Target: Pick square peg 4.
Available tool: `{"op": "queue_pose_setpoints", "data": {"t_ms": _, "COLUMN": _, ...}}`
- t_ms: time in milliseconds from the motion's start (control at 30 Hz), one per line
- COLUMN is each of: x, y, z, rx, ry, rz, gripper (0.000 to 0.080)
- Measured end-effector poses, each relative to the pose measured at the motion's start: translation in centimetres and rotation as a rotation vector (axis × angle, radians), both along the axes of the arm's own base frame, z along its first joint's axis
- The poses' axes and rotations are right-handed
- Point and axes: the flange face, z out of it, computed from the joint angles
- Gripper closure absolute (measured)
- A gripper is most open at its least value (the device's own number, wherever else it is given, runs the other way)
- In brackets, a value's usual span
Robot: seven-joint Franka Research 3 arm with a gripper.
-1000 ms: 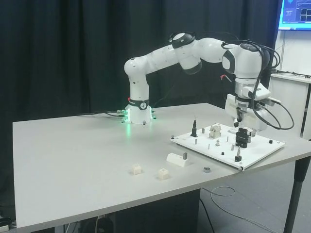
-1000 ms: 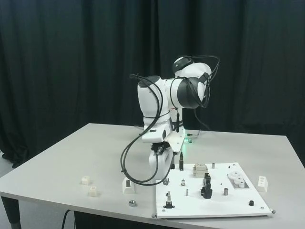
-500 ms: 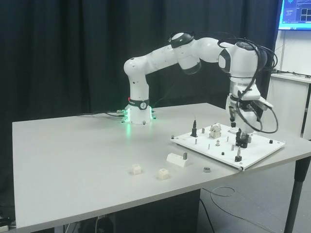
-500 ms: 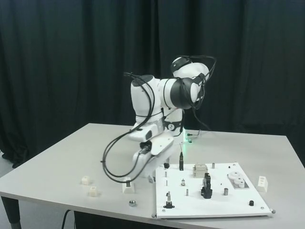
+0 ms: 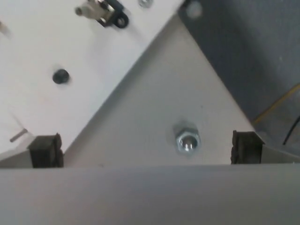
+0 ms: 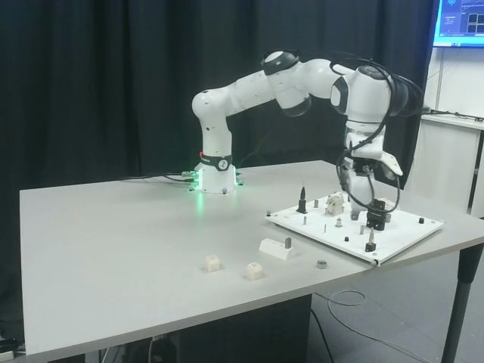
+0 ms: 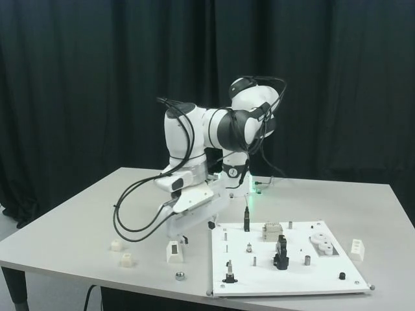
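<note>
A short dark peg (image 6: pixel 288 243) stands upright in a white block (image 6: pixel 274 248) on the grey table, just off the white board (image 6: pixel 408 231); I cannot read a number on it. The second room view shows that block (image 7: pixel 175 253) beside the board's near corner. My gripper (image 6: pixel 354 198) hangs tilted above this area, and in the second room view the gripper (image 7: pixel 175 234) sits just over the block. In the wrist view my gripper (image 5: pixel 146 148) is open, with black pads (image 5: pixel 46 150) far apart. Only a metal nut (image 5: pixel 186 140) on the table shows between them; peg and block are out of sight there.
The board (image 7: pixel 324 272) carries several small fixtures and pegs, among them a black clamp (image 7: pixel 281 251). Two small white cubes (image 6: pixel 212 263) (image 6: pixel 254 271) lie on the table to the left. The nut (image 6: pixel 322 264) lies close to the table's front edge, with the floor beyond.
The arm has swung from above the middle of the board towards the board's corner by the white block and nut. The hand has tilted and dropped lower.
</note>
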Motion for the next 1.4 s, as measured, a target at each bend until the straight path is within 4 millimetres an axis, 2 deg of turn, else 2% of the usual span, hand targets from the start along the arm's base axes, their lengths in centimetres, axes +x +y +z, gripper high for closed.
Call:
{"op": "queue_pose_setpoints", "data": {"t_ms": 333, "x": -0.5, "y": -2.1, "z": -0.3, "rx": -0.057, "ry": 0.023, "rz": -0.046, "gripper": 0.0003}}
{"op": "queue_pose_setpoints", "data": {"t_ms": 633, "x": -1.7, "y": -5.1, "z": -1.3, "rx": -0.102, "ry": 0.06, "rz": -0.127, "gripper": 0.0003}}
{"op": "queue_pose_setpoints", "data": {"t_ms": 1133, "x": -6.4, "y": -9.7, "z": -3.9, "rx": -0.099, "ry": 0.067, "rz": -0.207, "gripper": 0.0003}}
{"op": "queue_pose_setpoints", "data": {"t_ms": 1400, "x": -9.1, "y": -10.5, "z": -5.7, "rx": -0.095, "ry": -0.008, "rz": -0.273, "gripper": 0.0003}}
